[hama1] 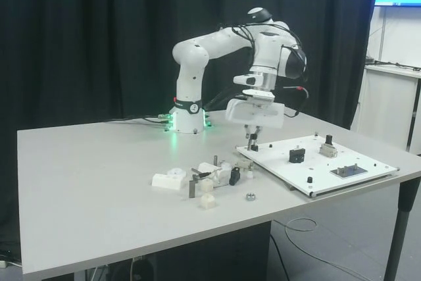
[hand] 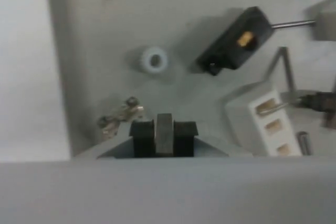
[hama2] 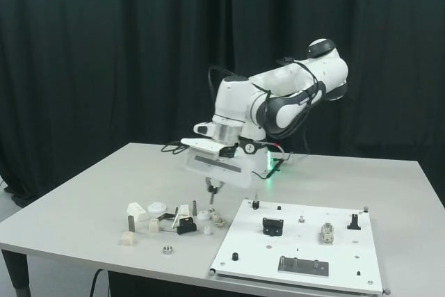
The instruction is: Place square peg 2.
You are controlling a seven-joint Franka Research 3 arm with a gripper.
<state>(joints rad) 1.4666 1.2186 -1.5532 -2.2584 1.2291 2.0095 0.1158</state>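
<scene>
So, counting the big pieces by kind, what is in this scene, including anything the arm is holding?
Arm: 1
Grey table: 1
White board: 1
Peg held in the jaws: 1
Total: 4

The white arm (hama2: 278, 102) arches forward from its base, wrist pointing down. Its gripper (hand: 164, 136) hangs low over the table, its black fingers (hand: 142, 136) clamped on a small grey piece.

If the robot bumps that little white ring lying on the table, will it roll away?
Probably not far: the white ring lies flat, hole up, so a nudge would likely slide it. It looks small and light, so it may skid easily. Tipped onto its edge, it could roll.
</scene>
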